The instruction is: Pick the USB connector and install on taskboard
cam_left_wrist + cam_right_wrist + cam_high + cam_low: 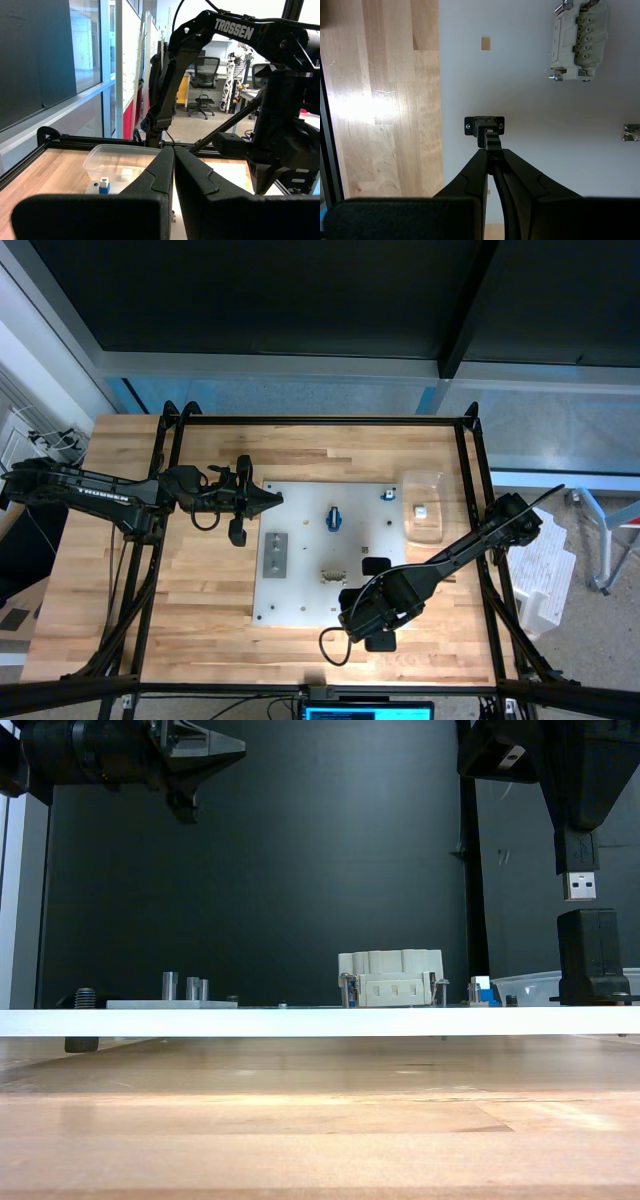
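Note:
The USB connector (579,870) is a black body with a silver plug pointing down, and my right gripper (491,156) is shut on it. The plug tip hangs just above the small black socket (592,957), not touching it. In the right wrist view the connector (491,140) lines up over that socket (484,125) near the edge of the white taskboard (535,110). From above, the right gripper (368,618) covers the near right part of the taskboard (300,590). My left gripper (270,498) hovers shut and empty over the board's far left edge.
On the board stand a grey block (274,553), a blue connector (333,518) and a beige multi-pin connector (333,576). A clear plastic tray (424,508) holding a small white part sits off the board's far right corner. A black frame rail (470,500) rings the table.

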You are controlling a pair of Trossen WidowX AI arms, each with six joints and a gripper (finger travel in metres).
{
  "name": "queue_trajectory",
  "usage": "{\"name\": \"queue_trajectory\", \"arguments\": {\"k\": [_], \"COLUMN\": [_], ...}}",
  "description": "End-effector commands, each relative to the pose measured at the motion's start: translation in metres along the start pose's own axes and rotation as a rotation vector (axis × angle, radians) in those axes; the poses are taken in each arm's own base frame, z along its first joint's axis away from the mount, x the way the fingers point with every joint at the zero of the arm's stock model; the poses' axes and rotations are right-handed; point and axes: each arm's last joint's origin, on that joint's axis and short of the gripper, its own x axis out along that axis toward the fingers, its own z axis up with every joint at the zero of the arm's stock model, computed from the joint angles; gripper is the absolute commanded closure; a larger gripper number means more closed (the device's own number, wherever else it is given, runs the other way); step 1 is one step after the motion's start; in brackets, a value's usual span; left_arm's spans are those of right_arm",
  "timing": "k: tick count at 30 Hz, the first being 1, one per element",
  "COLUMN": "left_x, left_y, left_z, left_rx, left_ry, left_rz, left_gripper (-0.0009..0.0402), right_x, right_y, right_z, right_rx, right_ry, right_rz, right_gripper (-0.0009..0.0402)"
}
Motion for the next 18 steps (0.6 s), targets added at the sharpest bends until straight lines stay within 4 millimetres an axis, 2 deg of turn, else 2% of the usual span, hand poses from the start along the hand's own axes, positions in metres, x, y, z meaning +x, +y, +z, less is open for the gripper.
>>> {"name": "queue_trajectory", "arguments": {"k": [1, 18], "left_x": [0.0000, 0.0000], "left_y": [0.0000, 0.0000], "left_z": [0.0000, 0.0000], "left_rx": [0.000, 0.000], "left_ry": [0.000, 0.000], "left_rz": [0.000, 0.000], "left_gripper": [0.0393, 0.0393], "right_x": [0.0000, 0.0063], "right_y": [0.0003, 0.0013], "right_z": [-0.0004, -0.0025], "right_rx": [-0.001, -0.006], "right_ry": [0.000, 0.005], "right_rz": [0.000, 0.001], "right_gripper": [0.0393, 0.0393]}}
